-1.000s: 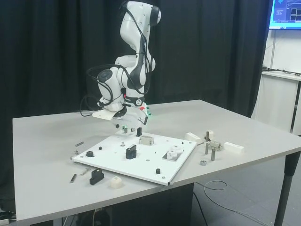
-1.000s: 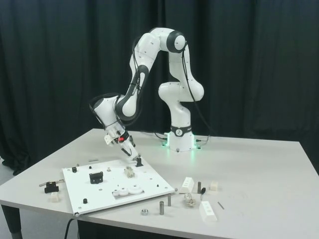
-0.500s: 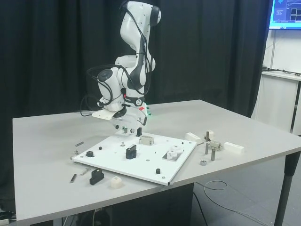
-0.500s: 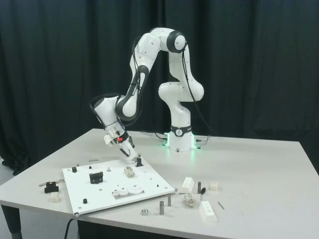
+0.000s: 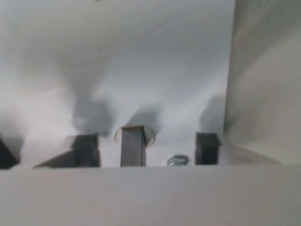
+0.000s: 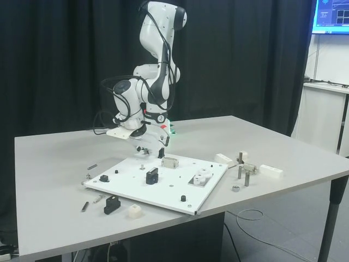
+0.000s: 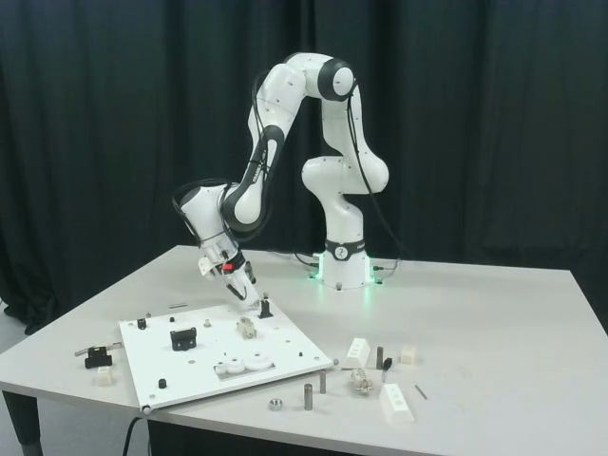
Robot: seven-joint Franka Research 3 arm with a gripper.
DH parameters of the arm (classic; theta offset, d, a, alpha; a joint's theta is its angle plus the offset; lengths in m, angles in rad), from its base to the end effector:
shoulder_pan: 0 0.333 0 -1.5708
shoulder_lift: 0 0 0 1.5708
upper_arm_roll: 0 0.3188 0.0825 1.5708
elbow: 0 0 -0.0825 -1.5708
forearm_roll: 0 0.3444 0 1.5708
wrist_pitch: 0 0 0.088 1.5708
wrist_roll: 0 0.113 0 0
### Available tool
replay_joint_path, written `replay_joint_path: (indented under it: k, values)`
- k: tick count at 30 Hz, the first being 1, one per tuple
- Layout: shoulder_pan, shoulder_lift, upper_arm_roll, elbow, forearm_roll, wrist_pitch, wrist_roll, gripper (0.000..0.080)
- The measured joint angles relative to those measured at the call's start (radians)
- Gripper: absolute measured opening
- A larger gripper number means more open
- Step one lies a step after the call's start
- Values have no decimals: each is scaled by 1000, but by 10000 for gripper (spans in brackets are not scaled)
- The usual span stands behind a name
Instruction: Remove square peg 4.
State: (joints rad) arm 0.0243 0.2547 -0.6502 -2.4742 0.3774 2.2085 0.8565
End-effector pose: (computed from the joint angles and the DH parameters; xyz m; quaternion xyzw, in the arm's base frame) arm 0.3281 -0.2338 0.2169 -0.6069 0.7631 0.2212 0.0201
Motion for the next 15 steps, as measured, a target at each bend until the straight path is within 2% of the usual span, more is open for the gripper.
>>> replay_joint_path:
  k: [2, 3, 12, 13, 15]
  values:
    - [0, 0, 0, 0, 0, 0, 5, 552]
    - [1, 0, 0, 0, 0, 0, 8, 390]
    - [16, 1, 0, 3, 9, 3, 32, 390]
    - [17, 1, 0, 3, 8, 3, 33, 100]
    - [17, 1, -1, 3, 8, 3, 34, 100]
